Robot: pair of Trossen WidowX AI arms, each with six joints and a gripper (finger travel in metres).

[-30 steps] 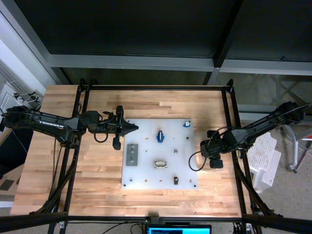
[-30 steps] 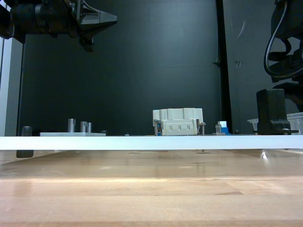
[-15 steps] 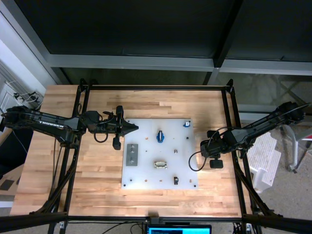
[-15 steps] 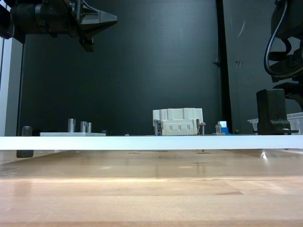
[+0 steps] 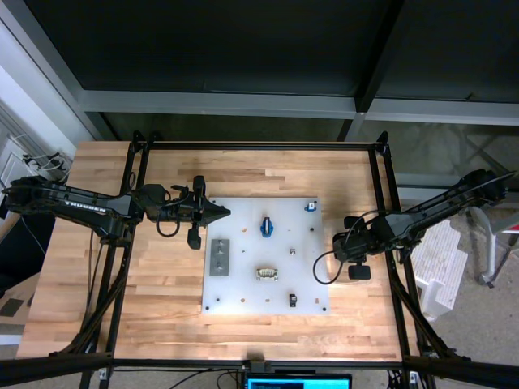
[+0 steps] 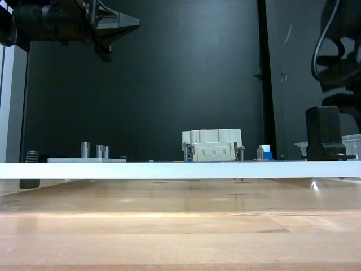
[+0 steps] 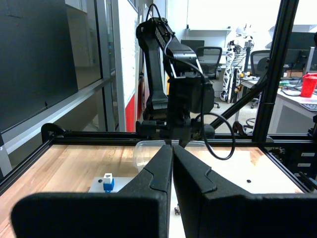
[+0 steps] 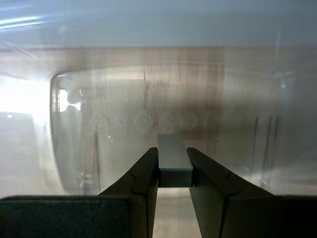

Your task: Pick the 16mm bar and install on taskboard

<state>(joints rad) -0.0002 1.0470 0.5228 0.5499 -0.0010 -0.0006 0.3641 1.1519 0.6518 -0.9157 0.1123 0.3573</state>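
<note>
The white taskboard (image 5: 243, 284) lies flat. The left gripper (image 7: 172, 148) hangs high over its left edge, fingers pressed together. The right gripper (image 8: 173, 154), beside the board's right edge over the clear tray (image 8: 57, 129), clamps the 16mm bar (image 8: 174, 168).

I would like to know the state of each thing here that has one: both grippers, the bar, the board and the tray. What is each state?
left gripper: shut, empty, raised above the taskboard near its far left corner.
right gripper: shut on the 16mm bar, over the clear tray.
16mm bar: clamped, not yet installed.
taskboard: lying flat on the table.
clear tray: under the right gripper; contents cannot be told.
</note>
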